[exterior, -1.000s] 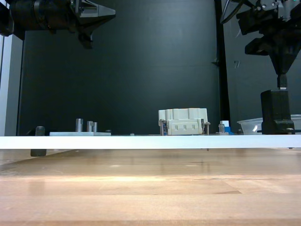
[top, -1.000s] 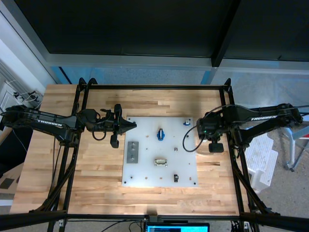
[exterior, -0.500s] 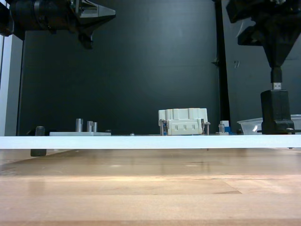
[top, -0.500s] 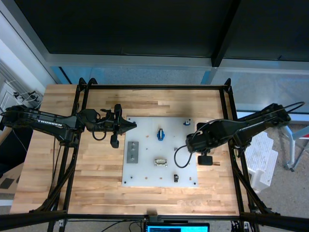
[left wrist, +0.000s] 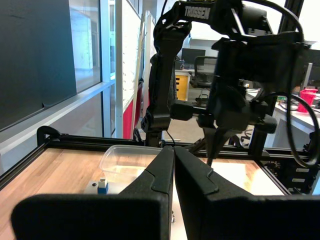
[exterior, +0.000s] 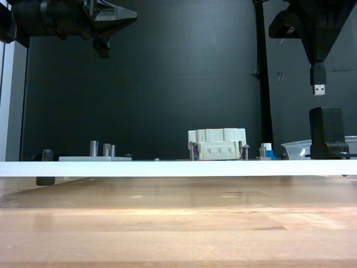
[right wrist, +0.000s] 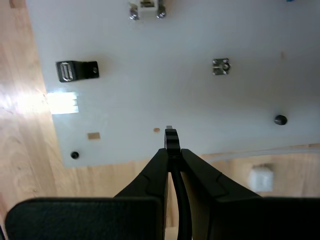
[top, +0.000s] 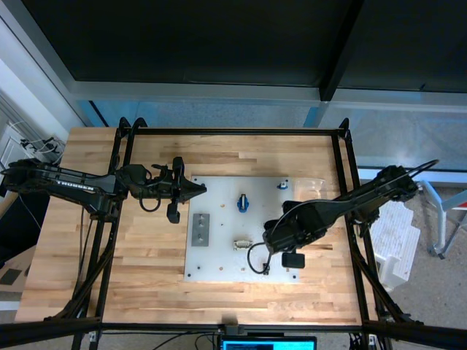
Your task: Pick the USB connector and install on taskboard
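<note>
We see a white taskboard (top: 219, 255) on a pale wooden table (top: 146, 277) striped with planks. On the board are a blue knob (top: 242, 203), a grey block (top: 199, 230), a beige connector (top: 243, 245) and a black socket (exterior: 326, 134). The left gripper (left wrist: 173, 150), at the board's left edge, is black. So is the right gripper (right wrist: 171, 152), over the board's right half. The USB connector (exterior: 318, 84) is black with a silver tip.

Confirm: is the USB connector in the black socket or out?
Out: the USB connector, held by the right gripper, hangs clear of the socket. Left gripper, shut, raised at the taskboard's left edge.
</note>
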`<action>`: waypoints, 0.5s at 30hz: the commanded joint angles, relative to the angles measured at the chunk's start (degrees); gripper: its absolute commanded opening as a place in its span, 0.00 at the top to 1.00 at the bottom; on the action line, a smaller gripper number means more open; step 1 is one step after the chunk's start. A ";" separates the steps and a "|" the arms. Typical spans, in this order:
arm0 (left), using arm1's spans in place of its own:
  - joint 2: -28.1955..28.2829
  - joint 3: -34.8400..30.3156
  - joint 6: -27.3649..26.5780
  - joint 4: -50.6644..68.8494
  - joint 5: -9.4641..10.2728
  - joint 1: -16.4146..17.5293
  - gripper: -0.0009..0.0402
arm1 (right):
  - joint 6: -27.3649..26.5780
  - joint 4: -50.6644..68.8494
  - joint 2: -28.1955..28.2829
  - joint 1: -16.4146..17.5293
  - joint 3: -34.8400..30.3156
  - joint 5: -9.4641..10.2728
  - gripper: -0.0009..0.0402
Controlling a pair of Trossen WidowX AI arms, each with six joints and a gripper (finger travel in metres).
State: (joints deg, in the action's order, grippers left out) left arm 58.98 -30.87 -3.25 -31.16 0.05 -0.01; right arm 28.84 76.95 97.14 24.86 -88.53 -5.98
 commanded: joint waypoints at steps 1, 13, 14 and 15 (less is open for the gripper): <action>0.00 0.00 0.02 -0.02 0.00 0.00 0.98 | 1.11 -0.04 2.45 1.38 -2.05 0.24 0.98; 0.00 0.00 0.02 -0.02 0.00 0.00 0.98 | 1.97 -0.07 8.79 3.34 -9.60 1.07 0.98; 0.00 0.00 0.02 -0.02 0.00 0.00 0.98 | 1.92 -0.07 9.27 3.43 -10.10 1.14 0.98; 0.00 -0.02 0.02 -0.02 0.00 0.02 0.98 | 1.95 -0.11 9.57 3.56 -10.54 1.11 0.98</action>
State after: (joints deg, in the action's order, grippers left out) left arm 58.98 -30.87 -3.25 -31.16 0.08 -0.01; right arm 30.92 76.90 106.24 28.32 -98.52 -4.82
